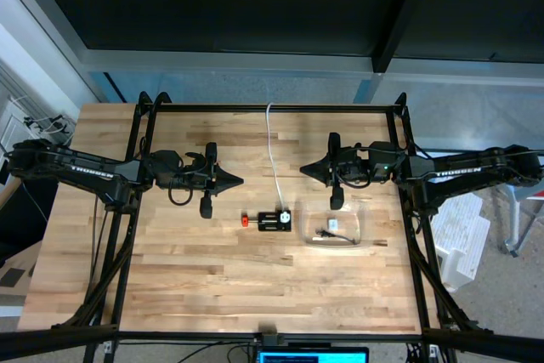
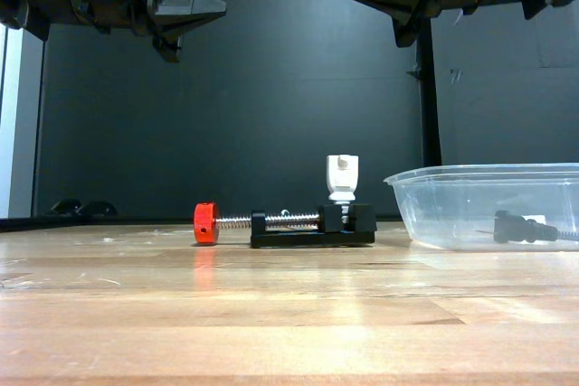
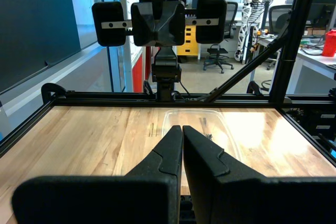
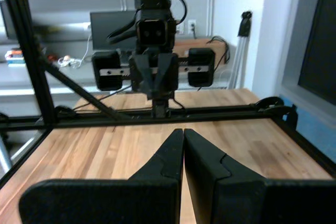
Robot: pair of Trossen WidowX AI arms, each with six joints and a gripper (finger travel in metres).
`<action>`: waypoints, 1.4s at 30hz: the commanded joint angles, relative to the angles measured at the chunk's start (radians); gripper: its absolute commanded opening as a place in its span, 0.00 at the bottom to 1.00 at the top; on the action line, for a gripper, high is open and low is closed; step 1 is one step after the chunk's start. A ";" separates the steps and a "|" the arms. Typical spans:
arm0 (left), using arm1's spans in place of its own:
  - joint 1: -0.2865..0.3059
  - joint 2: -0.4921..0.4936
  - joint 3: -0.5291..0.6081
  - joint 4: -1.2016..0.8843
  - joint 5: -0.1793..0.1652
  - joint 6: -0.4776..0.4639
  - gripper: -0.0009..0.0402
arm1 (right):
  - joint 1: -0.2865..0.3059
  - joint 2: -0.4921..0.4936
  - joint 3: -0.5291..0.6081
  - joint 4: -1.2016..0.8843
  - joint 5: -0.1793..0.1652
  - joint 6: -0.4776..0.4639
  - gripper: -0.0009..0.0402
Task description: Remove the power plug from the receptacle and place in the container
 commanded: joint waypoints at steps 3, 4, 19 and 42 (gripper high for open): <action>0.000 0.000 0.000 0.000 0.000 0.000 0.02 | 0.001 -0.003 -0.035 0.051 -0.001 0.018 0.02; 0.000 0.000 0.000 0.000 0.000 0.000 0.02 | 0.001 -0.003 -0.042 0.064 -0.001 0.022 0.02; 0.000 0.000 0.000 0.000 0.000 0.000 0.02 | 0.001 -0.003 -0.092 0.119 -0.012 0.026 0.02; 0.000 0.000 0.000 0.000 0.000 0.000 0.02 | 0.001 -0.003 -0.093 0.119 -0.007 0.023 0.02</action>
